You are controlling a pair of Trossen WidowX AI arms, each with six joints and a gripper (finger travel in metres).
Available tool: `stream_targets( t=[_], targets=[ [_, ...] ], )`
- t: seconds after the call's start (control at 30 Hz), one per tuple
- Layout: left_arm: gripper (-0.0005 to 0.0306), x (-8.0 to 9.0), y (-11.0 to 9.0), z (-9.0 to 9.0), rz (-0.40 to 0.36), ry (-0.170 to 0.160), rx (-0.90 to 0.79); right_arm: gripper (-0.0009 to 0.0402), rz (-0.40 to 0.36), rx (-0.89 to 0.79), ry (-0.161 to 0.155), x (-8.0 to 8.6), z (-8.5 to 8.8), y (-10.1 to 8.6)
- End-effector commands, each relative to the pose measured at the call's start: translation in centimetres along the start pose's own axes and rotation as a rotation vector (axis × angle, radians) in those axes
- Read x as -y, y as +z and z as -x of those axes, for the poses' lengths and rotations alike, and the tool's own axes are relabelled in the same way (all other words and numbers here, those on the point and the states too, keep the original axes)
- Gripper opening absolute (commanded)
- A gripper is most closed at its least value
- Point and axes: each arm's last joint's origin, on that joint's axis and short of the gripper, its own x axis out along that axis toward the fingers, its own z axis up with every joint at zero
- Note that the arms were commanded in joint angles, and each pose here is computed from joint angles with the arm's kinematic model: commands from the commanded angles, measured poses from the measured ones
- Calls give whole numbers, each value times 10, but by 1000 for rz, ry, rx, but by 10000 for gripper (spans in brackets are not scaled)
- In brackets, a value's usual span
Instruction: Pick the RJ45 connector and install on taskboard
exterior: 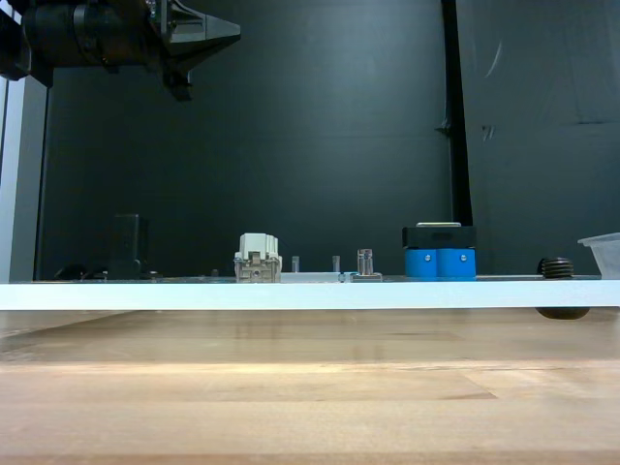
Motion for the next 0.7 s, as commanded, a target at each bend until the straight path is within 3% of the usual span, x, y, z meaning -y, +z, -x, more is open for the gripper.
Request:
stream_targets(
  t=[0.03, 0.33, 0.57, 0.7],
  targets=[
    [0, 0, 0, 0, 0, 0, 1, 51, -1, 2, 3, -1, 1, 1],
    [0, 0, 0, 0, 0, 0, 1, 13, -4, -10, 20, -1, 2, 1],
    [0, 0, 0, 0, 0, 0, 1, 2, 3, -20, 2, -1, 10, 4],
    [0, 0, 0, 0, 0, 0, 1, 1, 1, -16, 8, -3, 15, 6]
  ],
)
